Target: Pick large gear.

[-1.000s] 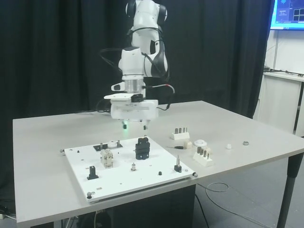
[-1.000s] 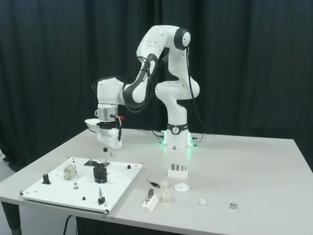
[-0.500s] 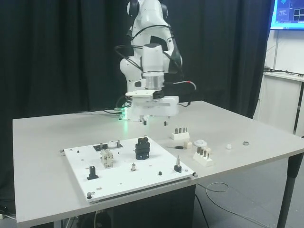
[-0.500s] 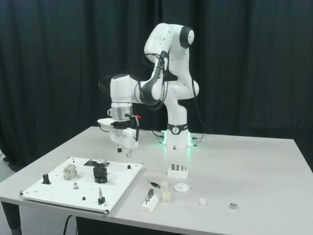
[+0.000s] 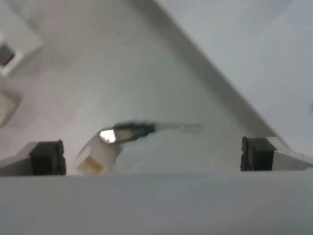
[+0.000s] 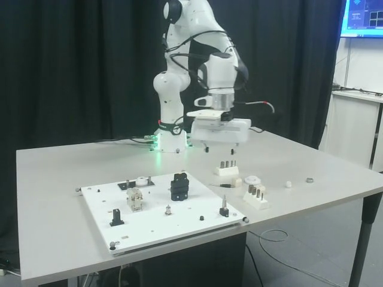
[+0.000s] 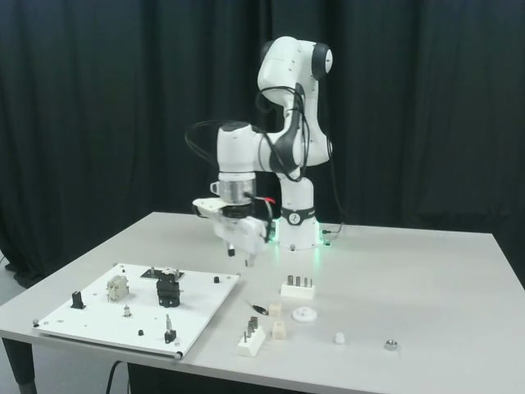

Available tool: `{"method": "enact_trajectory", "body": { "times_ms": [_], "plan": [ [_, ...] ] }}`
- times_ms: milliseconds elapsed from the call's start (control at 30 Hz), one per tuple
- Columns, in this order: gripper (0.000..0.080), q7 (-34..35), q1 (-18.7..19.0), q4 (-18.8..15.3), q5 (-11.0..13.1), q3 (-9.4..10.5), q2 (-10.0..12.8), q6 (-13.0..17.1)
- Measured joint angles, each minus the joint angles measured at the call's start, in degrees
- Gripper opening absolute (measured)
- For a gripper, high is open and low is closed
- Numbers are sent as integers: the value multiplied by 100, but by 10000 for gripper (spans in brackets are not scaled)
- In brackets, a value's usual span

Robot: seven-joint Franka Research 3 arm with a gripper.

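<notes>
A white board (image 6: 179, 230) lies on the grey table (image 6: 54, 179), carrying a black block (image 6: 179, 186) and several small fittings. Beside the board stand two white peg holders (image 6: 227, 171) (image 6: 256, 197). A small white cap (image 6: 288, 184) and a metal ring (image 6: 310, 179) lie well apart from the board.

Between our spread fingertips (image 5: 47, 157) we see a small black plug (image 5: 131, 131) beside a white block (image 5: 97, 155).

Arm (image 7: 283, 74) glossy white plastic; table (image 7: 426, 279) matt, smooth; curtain (image 7: 98, 98) cloth.
</notes>
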Motion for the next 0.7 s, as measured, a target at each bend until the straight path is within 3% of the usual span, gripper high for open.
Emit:
{"method": "enact_trajectory", "body": {
  "times_ms": [333,700],
  "plan": [
    [800,308,483,-10,-201,96,8,-103],
    [800,545,594,-72,-199,462,64,126]
  ]
}}
